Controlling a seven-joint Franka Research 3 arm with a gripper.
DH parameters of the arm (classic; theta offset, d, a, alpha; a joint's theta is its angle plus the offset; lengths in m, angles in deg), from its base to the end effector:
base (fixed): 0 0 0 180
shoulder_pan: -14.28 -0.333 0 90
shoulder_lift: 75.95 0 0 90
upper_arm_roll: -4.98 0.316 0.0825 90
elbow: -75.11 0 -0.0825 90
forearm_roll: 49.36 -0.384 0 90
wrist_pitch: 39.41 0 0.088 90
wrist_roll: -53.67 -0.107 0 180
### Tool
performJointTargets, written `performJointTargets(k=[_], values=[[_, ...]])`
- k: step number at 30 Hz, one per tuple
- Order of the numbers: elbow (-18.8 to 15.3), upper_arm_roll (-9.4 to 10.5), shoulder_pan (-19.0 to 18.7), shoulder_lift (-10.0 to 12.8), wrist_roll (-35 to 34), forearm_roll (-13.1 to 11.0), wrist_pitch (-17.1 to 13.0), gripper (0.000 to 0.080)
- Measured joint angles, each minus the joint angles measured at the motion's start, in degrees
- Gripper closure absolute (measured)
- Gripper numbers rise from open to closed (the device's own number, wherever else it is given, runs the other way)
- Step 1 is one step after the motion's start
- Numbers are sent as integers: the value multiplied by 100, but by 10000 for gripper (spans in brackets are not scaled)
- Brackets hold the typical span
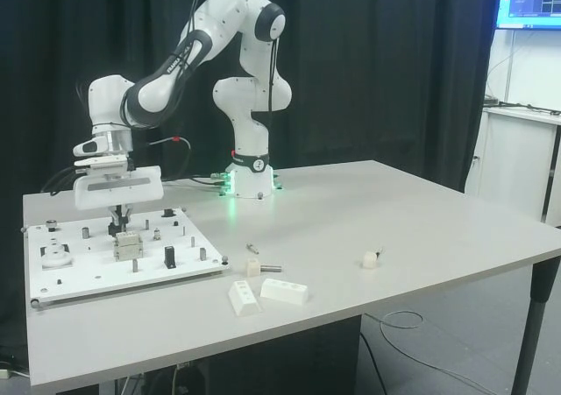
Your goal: Insert square peg 1.
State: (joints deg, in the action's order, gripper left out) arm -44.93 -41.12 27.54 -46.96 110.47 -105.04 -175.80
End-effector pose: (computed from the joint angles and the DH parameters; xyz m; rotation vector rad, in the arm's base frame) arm 0.3071 -0.4906 0.2435 -2.8103 1.0342 -0.4136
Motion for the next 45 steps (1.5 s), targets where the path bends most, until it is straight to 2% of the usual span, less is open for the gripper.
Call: performJointTargets(k=[16, 35, 45], values=[[0, 8, 4, 42, 74, -76, -25, 771], [2, 30, 6, 147, 207, -291, -94, 771], [3, 103, 75, 189, 380, -383, -148, 771]])
